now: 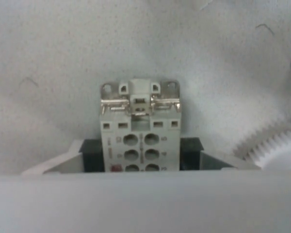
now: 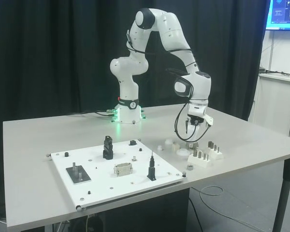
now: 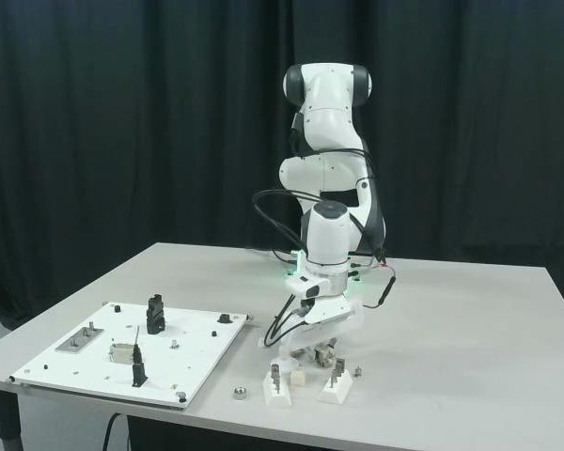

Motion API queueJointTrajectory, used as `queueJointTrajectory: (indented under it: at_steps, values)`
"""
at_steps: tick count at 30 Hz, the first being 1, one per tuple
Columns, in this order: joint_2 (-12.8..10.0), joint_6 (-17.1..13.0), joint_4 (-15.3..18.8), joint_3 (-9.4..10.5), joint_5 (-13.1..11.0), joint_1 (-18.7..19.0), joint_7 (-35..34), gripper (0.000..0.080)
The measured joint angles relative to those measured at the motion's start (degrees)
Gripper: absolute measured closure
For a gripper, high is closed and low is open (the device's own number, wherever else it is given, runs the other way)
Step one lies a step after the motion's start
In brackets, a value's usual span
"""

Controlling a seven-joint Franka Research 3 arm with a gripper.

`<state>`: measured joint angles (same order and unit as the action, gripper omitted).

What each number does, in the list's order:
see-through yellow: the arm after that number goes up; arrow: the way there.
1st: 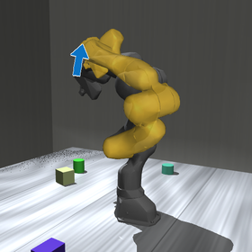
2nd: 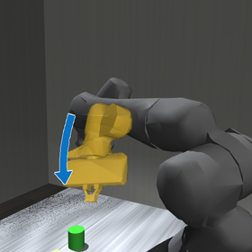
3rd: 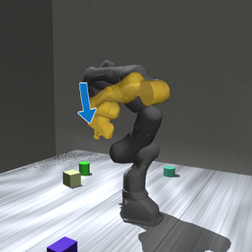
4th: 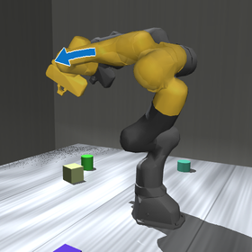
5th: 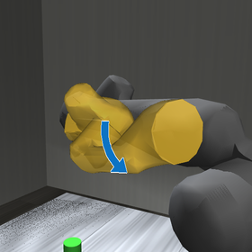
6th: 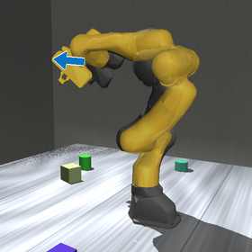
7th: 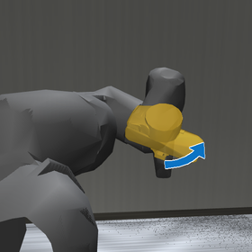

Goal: Place waterproof.

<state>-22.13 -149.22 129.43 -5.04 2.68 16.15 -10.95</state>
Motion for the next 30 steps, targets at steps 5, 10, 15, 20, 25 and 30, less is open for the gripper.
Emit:
queueJointTrajectory:
  at_steps: [5, 10, 15, 20, 25, 30]
  values:
    - [0.0, 0.42, -0.31, 0.02, 0.0, 0.0, 0.0, 0.0489]
    - [0.0, 0.96, -0.58, 0.03, 0.0, 0.0, 0.0, 0.0489]
    - [0.0, 1.17, -0.78, 0.08, 0.0, 0.0, 0.0, 0.0489]
    - [0.0, 1.2, -0.86, 0.14, 0.0, 0.0, 0.0, 0.0489]
    - [0.0, 1.25, -0.92, 0.15, 0.0, 0.0, 0.0, 0.0489]
    - [0.0, 1.3, -0.94, 0.15, 0.0, 0.0, 0.0, 0.0489]
